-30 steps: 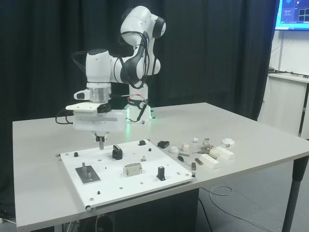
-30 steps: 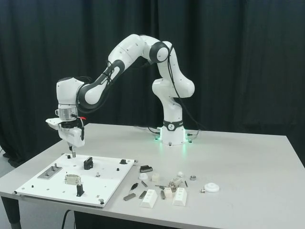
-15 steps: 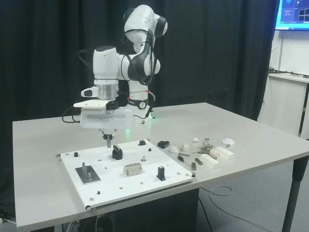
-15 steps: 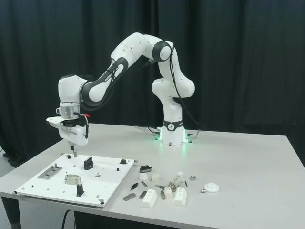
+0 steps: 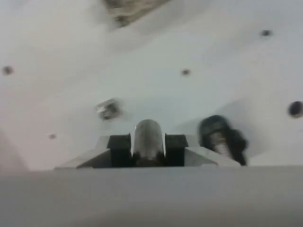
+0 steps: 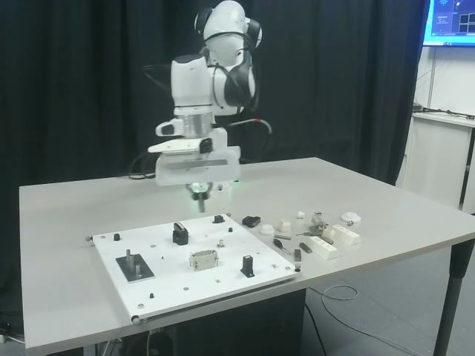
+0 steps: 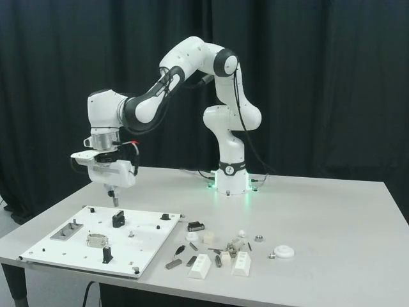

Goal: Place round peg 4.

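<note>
My gripper (image 6: 197, 193) hangs above the far edge of the white board (image 6: 167, 280), shut on a short grey round peg (image 6: 198, 198) that points down. In the second room view the gripper (image 7: 114, 193) and peg (image 7: 115, 200) are a hand's width above the board (image 7: 146, 246). In the wrist view the peg (image 5: 148, 134) stands between the two black fingers (image 5: 119, 145) of the gripper (image 5: 148, 145). Beneath it lie the board (image 5: 142, 61), a black block (image 5: 220, 137) and a small metal stud (image 5: 109, 109).
On the board stand a grey plate with two pins (image 6: 134, 265), a black block (image 6: 179, 234), a metal connector (image 6: 202, 259) and a black upright piece (image 6: 247, 265). Loose white and metal parts (image 6: 319, 233) lie on the table beside the board.
The gripper has risen from the board's far left area and swung along the far edge toward its middle, still holding the peg.
</note>
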You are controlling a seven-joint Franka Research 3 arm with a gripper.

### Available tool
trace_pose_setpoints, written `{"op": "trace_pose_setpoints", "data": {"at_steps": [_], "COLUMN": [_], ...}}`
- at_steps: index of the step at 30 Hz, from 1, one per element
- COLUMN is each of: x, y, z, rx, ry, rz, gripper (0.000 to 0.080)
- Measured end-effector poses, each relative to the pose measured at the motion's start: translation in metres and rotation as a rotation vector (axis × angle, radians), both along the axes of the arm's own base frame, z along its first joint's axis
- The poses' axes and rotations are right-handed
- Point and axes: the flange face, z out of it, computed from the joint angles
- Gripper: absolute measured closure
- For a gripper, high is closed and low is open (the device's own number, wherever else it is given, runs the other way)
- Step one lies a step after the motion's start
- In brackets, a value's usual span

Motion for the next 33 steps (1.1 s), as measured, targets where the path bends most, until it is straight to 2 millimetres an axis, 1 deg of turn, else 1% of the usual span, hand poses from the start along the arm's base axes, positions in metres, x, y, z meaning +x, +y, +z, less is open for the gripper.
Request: {"op": "trace_pose_setpoints", "data": {"at_steps": [5, 11, 15, 22, 33], "x": [0.01, 0.022, 0.029, 0.038, 0.043], "y": [0.03, 0.071, 0.103, 0.165, 0.262], "z": [0.005, 0.001, -0.005, -0.016, -0.031], "rx": [0.024, 0.048, 0.058, 0.055, 0.0], "ry": [0.016, 0.05, 0.073, 0.109, 0.157], "rz": [0.036, 0.076, 0.111, 0.189, 0.309], "gripper": [0.0654, 0.0654, 0.0654, 0.0654, 0.0654]}}
